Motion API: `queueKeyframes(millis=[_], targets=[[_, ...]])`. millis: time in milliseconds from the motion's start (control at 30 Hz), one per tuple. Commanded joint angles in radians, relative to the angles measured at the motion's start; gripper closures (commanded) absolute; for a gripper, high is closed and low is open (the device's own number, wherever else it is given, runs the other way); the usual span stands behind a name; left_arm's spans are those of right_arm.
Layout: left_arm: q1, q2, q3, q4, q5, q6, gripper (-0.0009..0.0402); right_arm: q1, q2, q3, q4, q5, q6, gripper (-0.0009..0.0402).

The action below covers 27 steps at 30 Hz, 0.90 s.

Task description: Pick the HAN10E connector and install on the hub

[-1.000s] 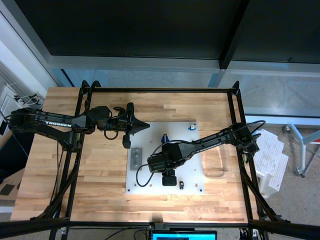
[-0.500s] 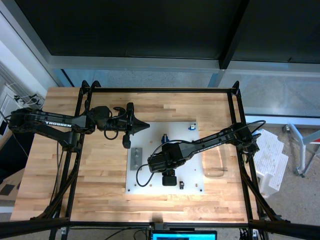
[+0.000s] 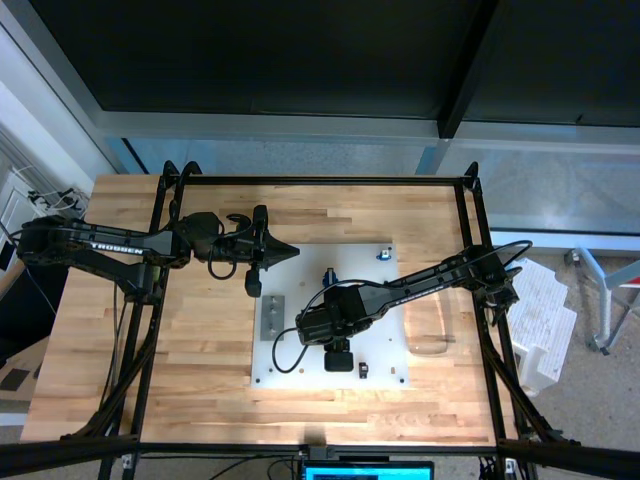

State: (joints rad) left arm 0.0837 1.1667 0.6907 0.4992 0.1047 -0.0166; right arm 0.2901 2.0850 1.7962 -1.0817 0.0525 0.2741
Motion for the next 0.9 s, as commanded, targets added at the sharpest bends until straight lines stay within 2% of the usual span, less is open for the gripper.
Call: queueKeyframes(millis=[33,700,900], targets=[[0.000,0.000,0.000,0.000,0.000,0.000,0.0393,0.001,0.003,-0.001,0.002,-0.001,0.001,0.0368],[0.000,0.000,0.000,0.000,0.000,0.000,0.0393,0.002,0.003,-0.001,0.012,-0.001,-0.003,0.0368],[0.000,0.000,0.000,0.000,0.000,0.000,0.0393,0.002,0.003,-0.001,0.014,-0.001,-0.003,0.0325]])
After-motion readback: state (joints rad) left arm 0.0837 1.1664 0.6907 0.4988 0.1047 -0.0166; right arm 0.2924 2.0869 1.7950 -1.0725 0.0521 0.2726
